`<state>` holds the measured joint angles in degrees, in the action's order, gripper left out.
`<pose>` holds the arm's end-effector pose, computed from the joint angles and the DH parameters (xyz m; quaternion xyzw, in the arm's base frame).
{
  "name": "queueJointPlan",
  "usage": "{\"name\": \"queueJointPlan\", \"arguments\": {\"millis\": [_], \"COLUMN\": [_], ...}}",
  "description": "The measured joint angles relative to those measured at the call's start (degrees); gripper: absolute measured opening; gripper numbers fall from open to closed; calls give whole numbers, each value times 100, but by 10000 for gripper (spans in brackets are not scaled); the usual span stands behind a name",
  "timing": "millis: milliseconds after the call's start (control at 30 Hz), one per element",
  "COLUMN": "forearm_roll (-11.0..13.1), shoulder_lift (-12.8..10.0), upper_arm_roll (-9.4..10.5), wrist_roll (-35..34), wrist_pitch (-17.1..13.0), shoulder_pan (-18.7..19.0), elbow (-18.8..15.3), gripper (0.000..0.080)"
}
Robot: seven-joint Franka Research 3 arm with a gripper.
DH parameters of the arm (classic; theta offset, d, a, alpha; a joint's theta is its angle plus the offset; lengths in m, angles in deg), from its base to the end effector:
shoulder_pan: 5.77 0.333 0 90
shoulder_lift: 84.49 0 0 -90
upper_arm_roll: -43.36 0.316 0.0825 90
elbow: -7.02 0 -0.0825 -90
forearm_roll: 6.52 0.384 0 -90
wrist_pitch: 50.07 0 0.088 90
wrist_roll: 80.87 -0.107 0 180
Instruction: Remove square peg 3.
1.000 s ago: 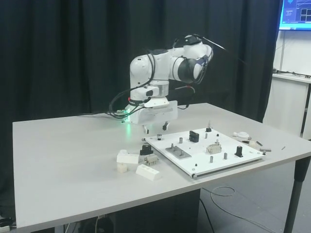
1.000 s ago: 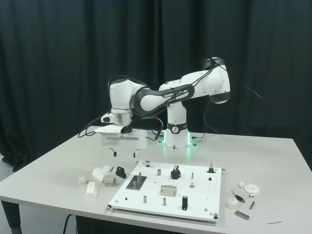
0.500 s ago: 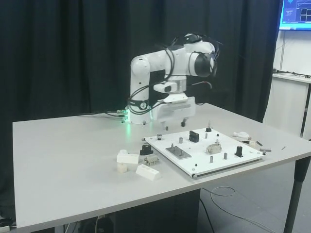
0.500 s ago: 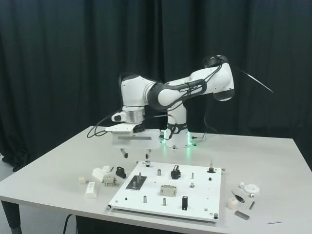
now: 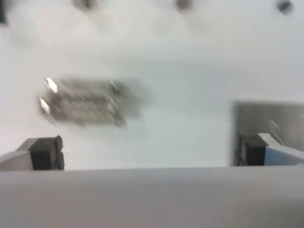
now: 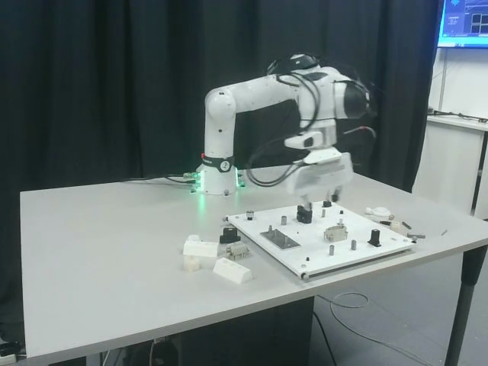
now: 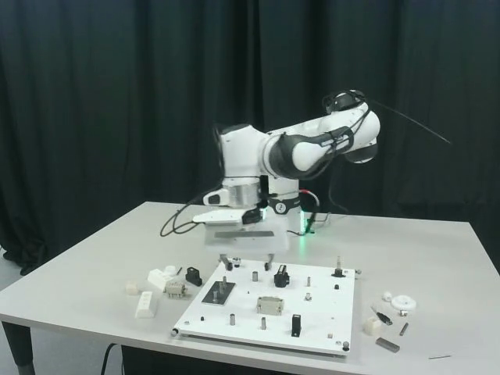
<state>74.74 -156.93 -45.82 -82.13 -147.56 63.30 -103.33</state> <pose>0.6056 0.0167 0.2999 -0.9304 0.3607 -0.0277 0.0593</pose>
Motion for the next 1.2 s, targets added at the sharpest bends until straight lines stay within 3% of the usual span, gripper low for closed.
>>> {"name": "queueJointPlan", "arguments": {"millis": [267, 533, 700, 1200], "forearm_roll": [-49, -428, -565, -655], "shoulder_lift": [-11, -19, -21, -67], "upper_arm_roll": [393, 703, 831, 1199], "wrist_roll": [-772, -1301, -1504, -1703], "wrist_pitch": [-428, -658, -667, -854], "shoulder_pan": [-175, -395, -521, -886], "elbow": [764, 1309, 1535, 1981], "gripper": [800, 800, 800, 800]}}
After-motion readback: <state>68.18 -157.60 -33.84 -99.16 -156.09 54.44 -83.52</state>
